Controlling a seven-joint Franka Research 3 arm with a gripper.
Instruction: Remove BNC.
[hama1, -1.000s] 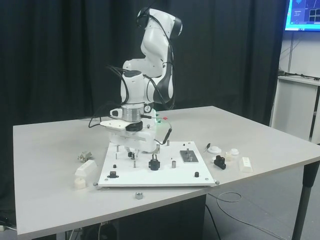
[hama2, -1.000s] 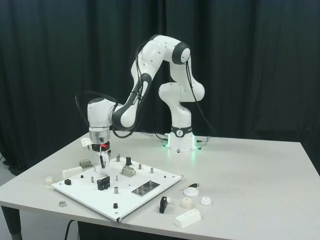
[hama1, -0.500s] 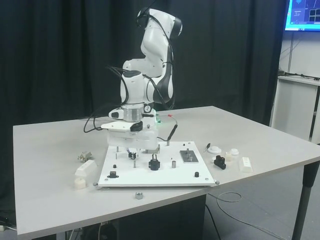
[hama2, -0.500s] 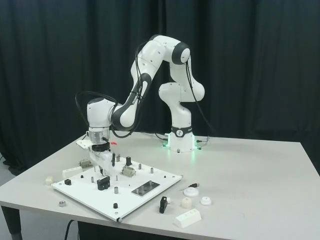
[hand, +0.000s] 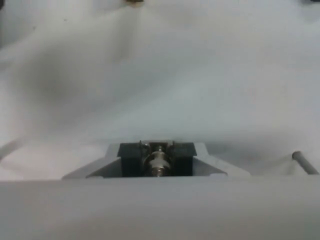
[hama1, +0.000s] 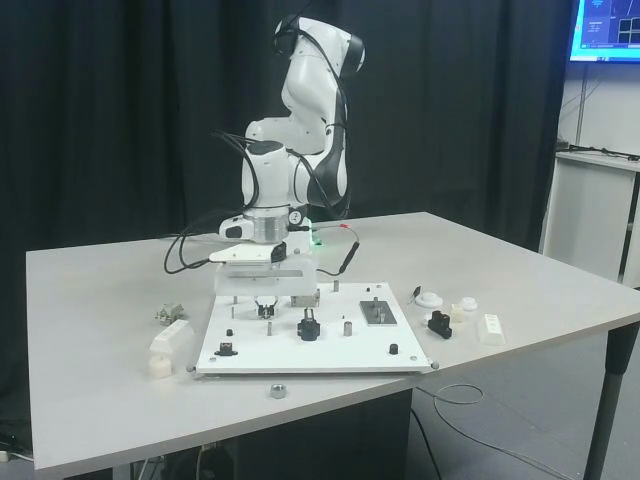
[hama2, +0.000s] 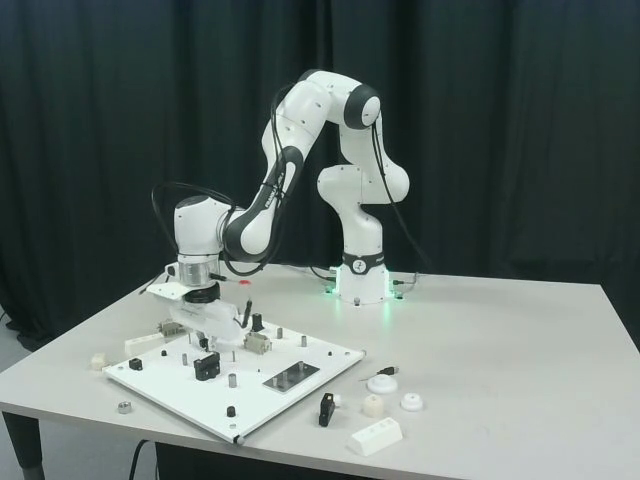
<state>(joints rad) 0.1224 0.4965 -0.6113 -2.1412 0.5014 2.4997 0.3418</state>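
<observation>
The BNC connector, a small grey metal barrel, stands on the white board near its back left part. In the wrist view it sits between two black finger pads, which press against its sides. My gripper reaches straight down onto it from the white hand and is shut on it. In the second room view the gripper touches down on the board behind a black fixture. The hand hides the connector in both room views.
The board also carries a black clamp, a small black part, several upright pegs and a grey plate. A white block and a nut lie to the left and front. White gears lie to the right.
The hand has turned about its vertical axis over the same spot on the board, and its flange and cable have swung round. Nothing else on the table has moved.
</observation>
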